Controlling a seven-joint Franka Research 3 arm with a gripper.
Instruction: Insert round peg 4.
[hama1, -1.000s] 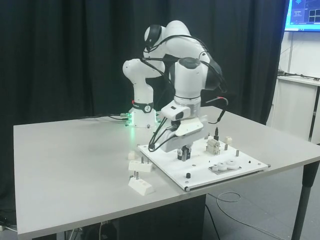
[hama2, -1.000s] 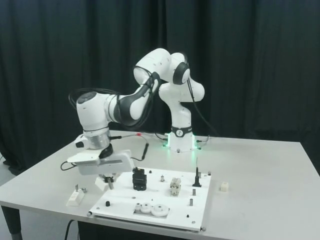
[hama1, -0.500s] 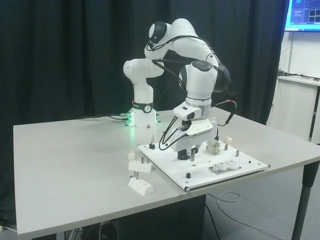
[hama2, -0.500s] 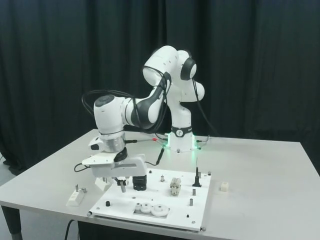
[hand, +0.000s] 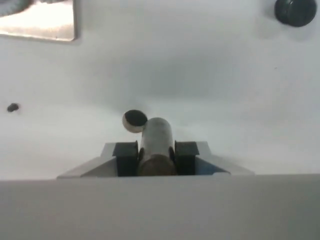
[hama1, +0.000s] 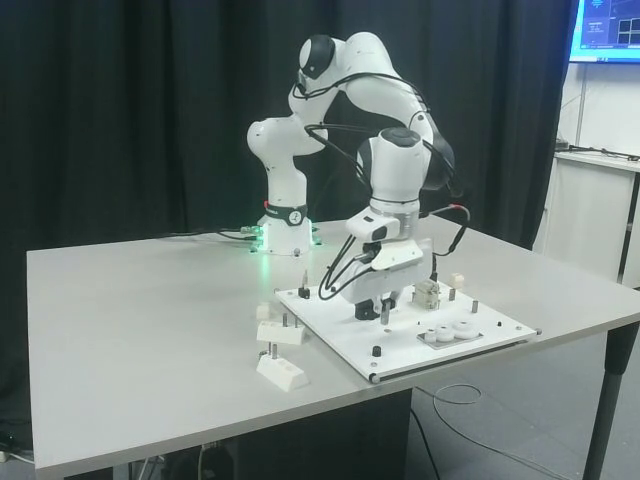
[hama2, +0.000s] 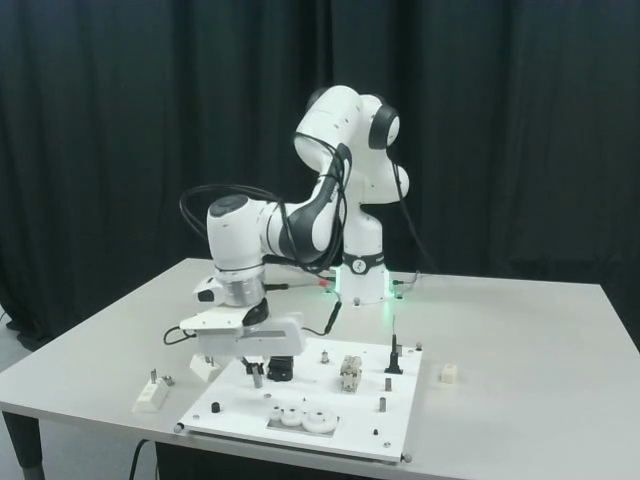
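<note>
The tool (hand: 156, 159) grips the peg (hand: 155, 142) upright, low over the white board (hama1: 420, 335) on the bench (hama1: 140, 300), its tip just beside the hole (hand: 134, 120) — and if it drops off-centre, I reckon it catches the rim and jams.
</note>
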